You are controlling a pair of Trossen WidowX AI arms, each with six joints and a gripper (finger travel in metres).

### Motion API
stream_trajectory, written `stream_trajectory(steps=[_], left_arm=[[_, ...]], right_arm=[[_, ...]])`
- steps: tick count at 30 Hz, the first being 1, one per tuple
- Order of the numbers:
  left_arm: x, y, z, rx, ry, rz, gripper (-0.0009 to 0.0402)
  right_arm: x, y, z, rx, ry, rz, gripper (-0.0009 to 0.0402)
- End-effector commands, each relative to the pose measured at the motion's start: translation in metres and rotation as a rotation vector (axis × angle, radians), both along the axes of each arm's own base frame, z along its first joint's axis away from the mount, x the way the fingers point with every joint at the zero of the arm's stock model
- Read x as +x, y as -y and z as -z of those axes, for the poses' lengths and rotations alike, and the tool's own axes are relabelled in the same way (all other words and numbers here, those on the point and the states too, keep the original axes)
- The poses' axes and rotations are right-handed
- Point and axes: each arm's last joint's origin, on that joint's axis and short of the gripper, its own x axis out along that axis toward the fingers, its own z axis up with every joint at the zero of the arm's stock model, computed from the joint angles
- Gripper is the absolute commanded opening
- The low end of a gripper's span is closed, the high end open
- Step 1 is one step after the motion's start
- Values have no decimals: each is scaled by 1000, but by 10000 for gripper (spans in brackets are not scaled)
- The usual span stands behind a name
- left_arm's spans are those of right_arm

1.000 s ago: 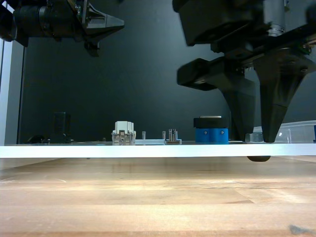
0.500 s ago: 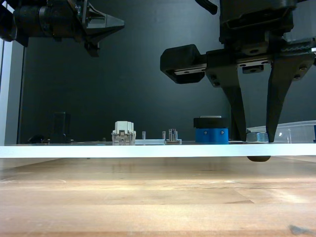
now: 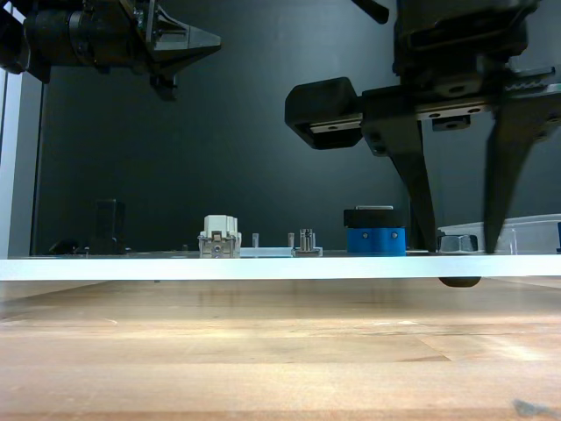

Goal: Unfasten the M12 fastener and place in the container

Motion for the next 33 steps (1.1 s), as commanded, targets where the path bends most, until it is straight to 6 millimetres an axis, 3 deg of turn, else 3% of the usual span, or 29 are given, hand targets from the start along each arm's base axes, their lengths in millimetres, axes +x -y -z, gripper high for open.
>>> stream_trajectory(steps=[1,6,11,17,23,25,33], left_arm=[[0,0,0,0,0,0,0],[0,0,0,0,0,1,0],[0,0,0,0,0,0,0],[0,0,0,0,0,0,0],[0,0,0,0,0,0,0],[0,0,0,0,0,0,0],[0,0,0,0,0,0,0]], right_arm=[[0,0,-4,-4,10,2,185],[-1,-1,-17,11,29,44,223],[-5,1,-34,80,46,386,218],[-9,0,-40,162,9,883,142],[-13,-10,-37,201,-10,1016,-8],[-13,-11,-34,216,-20,1048,9],[-17,-10,-17,218,-32,1099,0]])
